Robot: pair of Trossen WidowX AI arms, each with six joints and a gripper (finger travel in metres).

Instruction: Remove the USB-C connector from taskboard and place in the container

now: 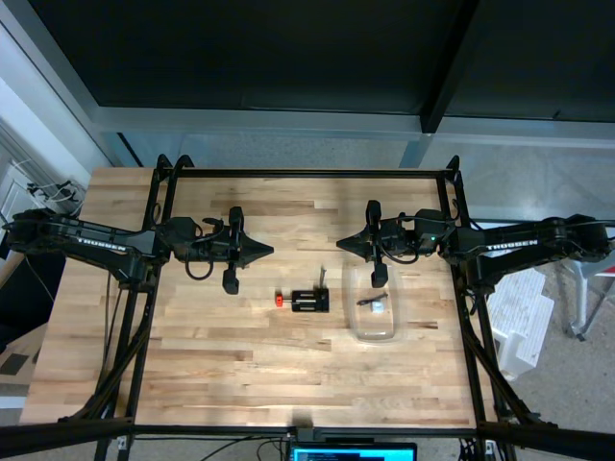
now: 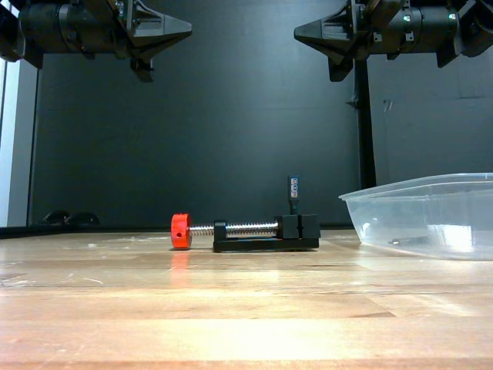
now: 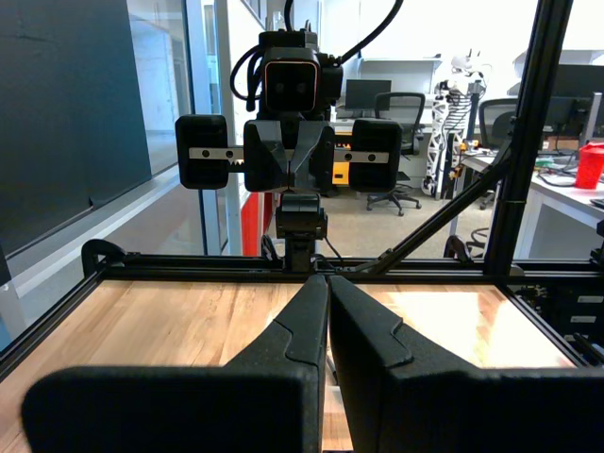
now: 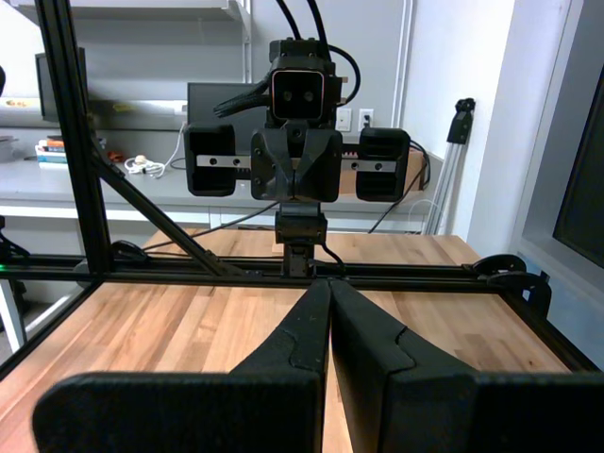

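The taskboard (image 1: 309, 301), a small black vise with an orange-red knob (image 2: 180, 231), lies at mid-table. A clear container (image 1: 375, 331) sits just to its right. Inside the container lie a tiny dark grey stick, the USB-C connector (image 1: 367, 301), and a small white piece (image 1: 378, 307). My left gripper (image 1: 269, 252) hangs high above the table, left of the taskboard, shut and empty. My right gripper (image 1: 339, 245) hangs high at the container's far end, also shut and empty. Each wrist view shows closed fingers (image 3: 311, 321) (image 4: 311, 326) facing the other arm.
A thin grey upright piece (image 2: 293, 193) stands at the taskboard's right end (image 2: 300, 227). A black metal frame (image 1: 307, 174) borders the wooden table (image 1: 240, 375). A monitor's edge (image 1: 353, 451) shows at the near side.
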